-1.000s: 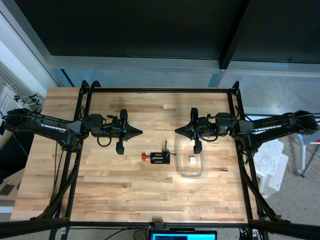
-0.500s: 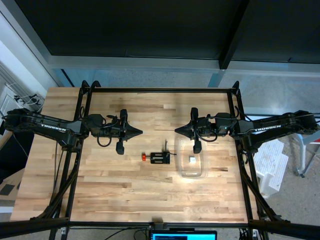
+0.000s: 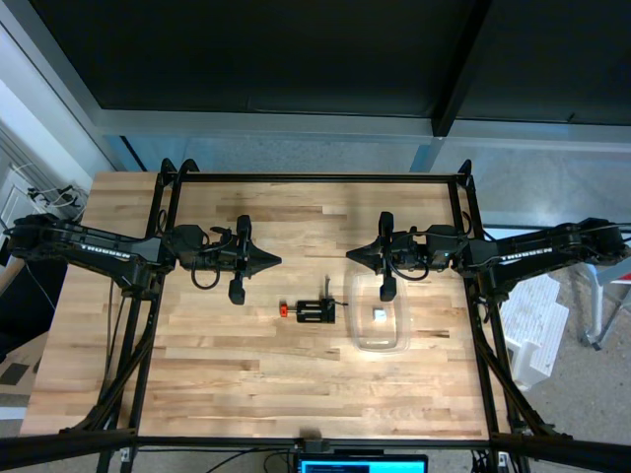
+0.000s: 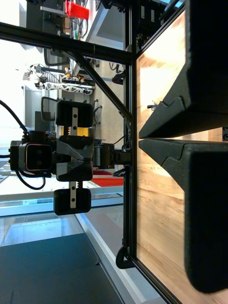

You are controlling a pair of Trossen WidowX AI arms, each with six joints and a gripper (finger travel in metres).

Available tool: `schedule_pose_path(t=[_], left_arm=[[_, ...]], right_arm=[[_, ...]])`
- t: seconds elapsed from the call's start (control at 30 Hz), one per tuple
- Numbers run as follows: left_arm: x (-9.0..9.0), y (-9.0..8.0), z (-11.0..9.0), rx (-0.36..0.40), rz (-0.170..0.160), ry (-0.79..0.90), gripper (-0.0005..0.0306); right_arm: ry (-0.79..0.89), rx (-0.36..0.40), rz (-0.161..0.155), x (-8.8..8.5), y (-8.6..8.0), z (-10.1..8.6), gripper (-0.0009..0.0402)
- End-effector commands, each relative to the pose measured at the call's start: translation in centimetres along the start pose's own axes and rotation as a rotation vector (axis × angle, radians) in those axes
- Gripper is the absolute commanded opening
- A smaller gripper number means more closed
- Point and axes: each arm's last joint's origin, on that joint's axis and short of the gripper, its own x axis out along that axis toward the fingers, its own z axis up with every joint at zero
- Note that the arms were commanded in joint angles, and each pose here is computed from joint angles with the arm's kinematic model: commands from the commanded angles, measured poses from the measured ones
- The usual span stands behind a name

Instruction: Pick the USB-C connector and install on taskboard

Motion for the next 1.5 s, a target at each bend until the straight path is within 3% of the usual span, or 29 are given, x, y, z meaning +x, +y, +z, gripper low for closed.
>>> schedule_pose_path(t=[0.03, 1.5], left_arm=[[0.00, 0.01, 0.01, 0.000, 0.000, 0.000, 0.0000], [0.00, 0.01, 0.01, 0.000, 0.000, 0.000, 0.0000]], right_arm=[[-0.006, 0.001, 0.004, 0.04, 0.04, 0.20, 0.0000], [0.009, 0.001, 0.000, 0.06, 0.01, 0.13, 0.0000]])
